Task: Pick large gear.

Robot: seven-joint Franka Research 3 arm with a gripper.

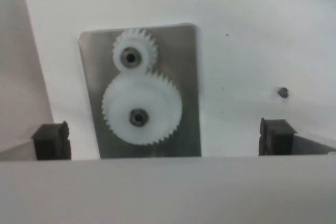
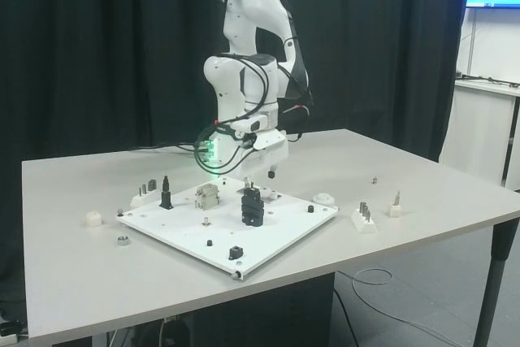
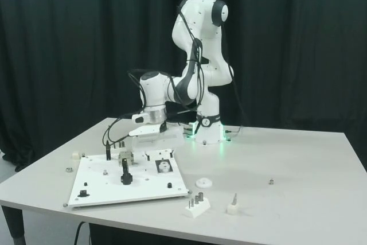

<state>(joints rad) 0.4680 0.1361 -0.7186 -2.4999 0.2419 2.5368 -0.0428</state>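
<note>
From where I stood, the nearest things on the grey table (image 3: 298,159) were the loose bits along its front edge — a small white block of pins (image 3: 196,205) and a single peg stand (image 3: 233,207), with a white disc (image 3: 203,183) lying flat just behind them. Beyond those lay the white board (image 3: 103,190), carrying a black upright fixture (image 3: 124,175) among other small parts.

At the far side of that board sat a grey metal plate (image 1: 184,77), and on it the large gear (image 1: 140,108), white, lying flat and meshed with a small gear (image 1: 135,50) touching its rim. The gripper (image 1: 163,140) hung above the plate with its fingers spread wide apart, holding nothing.

I judged this to be the approach step — the arm lined up overhead but not yet down. The next move would call for centring the fingers about the large gear's rim, then descending straight so the small gear was not fouled.

The wrist view alone showed the teeth, the two hubs and how the gears met; the second room view showed only a pale shape on the plate. The room views in turn gave the white arm (image 2: 252,62) and the height of the gripper above the board, which the wrist view could not.
</note>
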